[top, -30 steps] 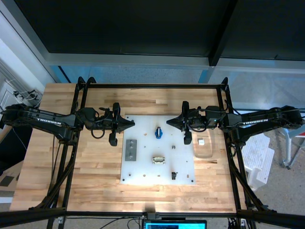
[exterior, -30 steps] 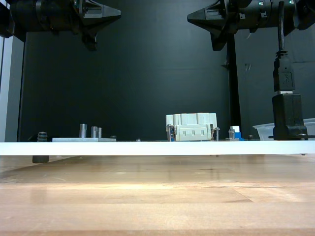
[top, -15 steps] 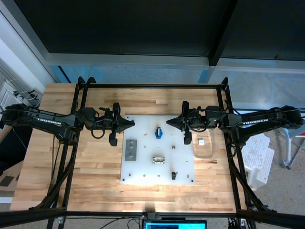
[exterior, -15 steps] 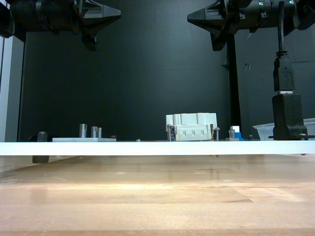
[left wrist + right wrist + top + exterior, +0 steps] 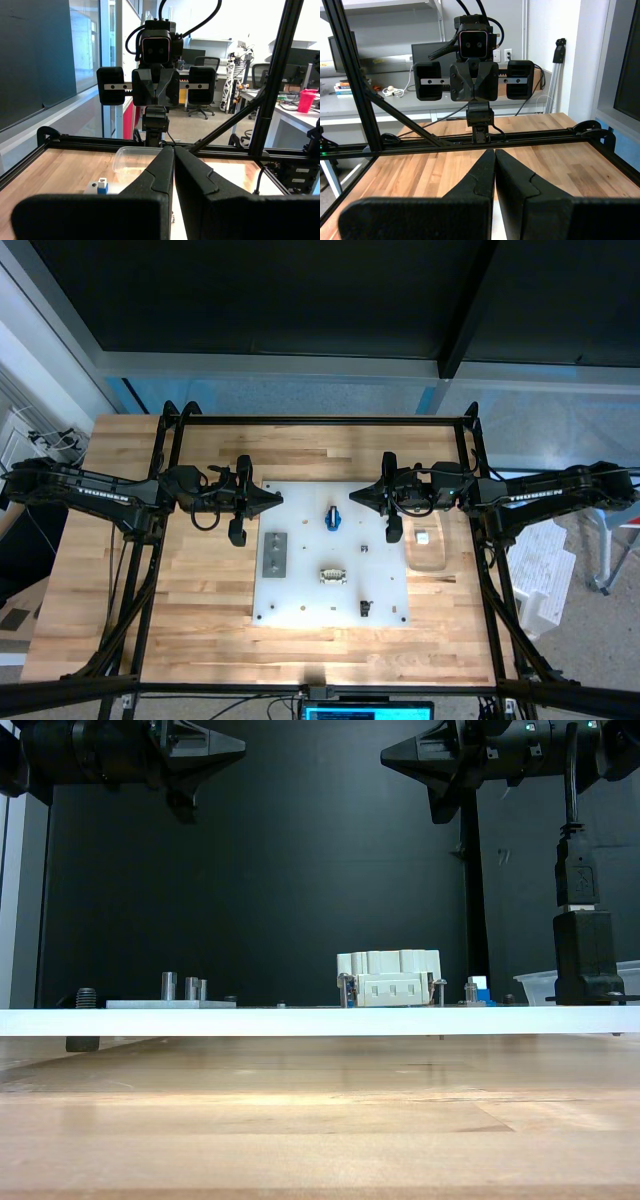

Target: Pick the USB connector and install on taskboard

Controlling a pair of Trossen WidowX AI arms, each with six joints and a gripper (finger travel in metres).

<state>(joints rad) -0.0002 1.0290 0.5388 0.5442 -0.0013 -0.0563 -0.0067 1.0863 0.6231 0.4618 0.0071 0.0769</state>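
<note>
The USB connector (image 5: 578,890) is a black plug standing upright in a black socket (image 5: 588,965) near the front right of the white taskboard (image 5: 300,602); from above it shows as a small dark piece (image 5: 366,607). My left gripper (image 5: 278,498) hovers high over the board's left back edge, fingers (image 5: 162,167) pressed together and holding nothing. My right gripper (image 5: 352,496) hovers high over the board's back, mirrored, its fingers (image 5: 484,170) also shut and holding nothing. Neither gripper touches the connector.
On the board sit a blue part (image 5: 332,518), a grey metal block (image 5: 273,553) and a beige connector (image 5: 333,576). A clear plastic tray (image 5: 430,558) holding a small white piece (image 5: 422,537) stands off the board's right edge. A black frame surrounds the wooden table.
</note>
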